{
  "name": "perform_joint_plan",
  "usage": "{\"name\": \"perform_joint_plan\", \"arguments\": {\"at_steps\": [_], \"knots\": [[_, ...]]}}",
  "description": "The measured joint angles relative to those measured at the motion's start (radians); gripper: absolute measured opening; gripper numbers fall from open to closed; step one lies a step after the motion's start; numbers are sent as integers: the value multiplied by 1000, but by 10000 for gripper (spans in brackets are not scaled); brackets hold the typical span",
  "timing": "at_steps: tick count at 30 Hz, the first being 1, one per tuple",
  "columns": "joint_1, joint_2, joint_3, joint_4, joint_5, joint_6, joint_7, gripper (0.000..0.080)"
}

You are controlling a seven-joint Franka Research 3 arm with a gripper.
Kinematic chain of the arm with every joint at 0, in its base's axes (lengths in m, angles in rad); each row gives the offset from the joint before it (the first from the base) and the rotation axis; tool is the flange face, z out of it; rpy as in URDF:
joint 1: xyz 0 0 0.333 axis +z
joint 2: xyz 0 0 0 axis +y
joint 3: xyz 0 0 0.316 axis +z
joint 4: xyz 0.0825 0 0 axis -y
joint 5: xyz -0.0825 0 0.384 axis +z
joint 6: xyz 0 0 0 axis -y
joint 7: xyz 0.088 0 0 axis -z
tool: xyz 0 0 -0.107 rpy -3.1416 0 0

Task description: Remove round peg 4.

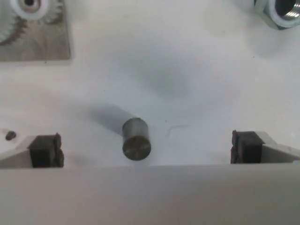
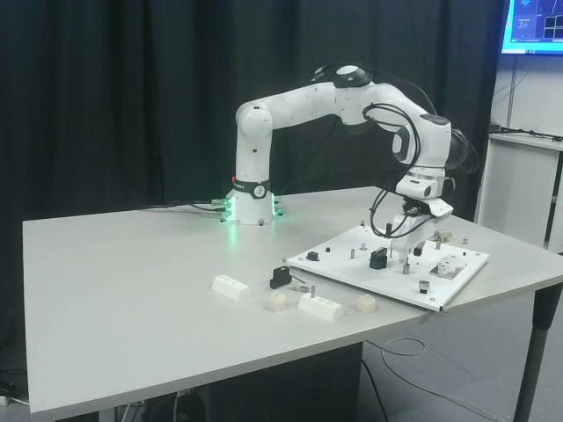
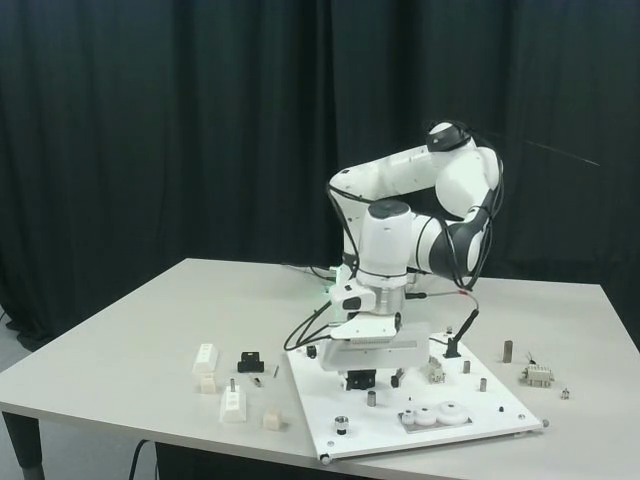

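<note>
**One peg between open fingers: gripper above the white board**

One round peg [image 1: 136, 139], grey and upright, stands on the white board [image 1: 197, 70] in the wrist view, between the two black pads [image 1: 46, 151] of the gripper [image 1: 145, 150]. The fingers are spread wide and touch nothing; bare board lies on either side of the peg, out to each pad. A toothed gear on a grey plate [image 1: 35, 33] sits at one corner of the view and a hexagonal metal nut [image 1: 281, 11] at another, both well apart from the peg. A small dark screw [image 1: 10, 135] lies just beside one finger.

First room view: the white arm [image 2: 352, 97] reaches from its base, ringed with green lights, out over the board [image 2: 352, 268] at the far right part of the grey bench [image 2: 132, 281]. The gripper [image 2: 412, 230] hangs low over the board among small upright parts; the peg cannot be told apart here. Loose white blocks [image 2: 231, 286] and a black part [image 2: 281, 278] lie beside the board's near edge, leaving much bare bench to the left.

Second room view: the gripper [image 3: 362, 378] points down over the middle of the board [image 3: 330, 420], whose front corner lies close to the bench [image 3: 120, 340] edge. White blocks [image 3: 205, 357] lie to the board's left, small metal parts [image 3: 536, 375] to its right.
</note>
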Motion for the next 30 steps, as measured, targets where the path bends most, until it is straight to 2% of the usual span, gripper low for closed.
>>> {"name": "perform_joint_plan", "arguments": {"at_steps": [20, 30], "knots": [[0, 1, 47, -39, 37, 17, -25, 800], [5, 2, 55, -52, 57, 41, -33, 800]]}}
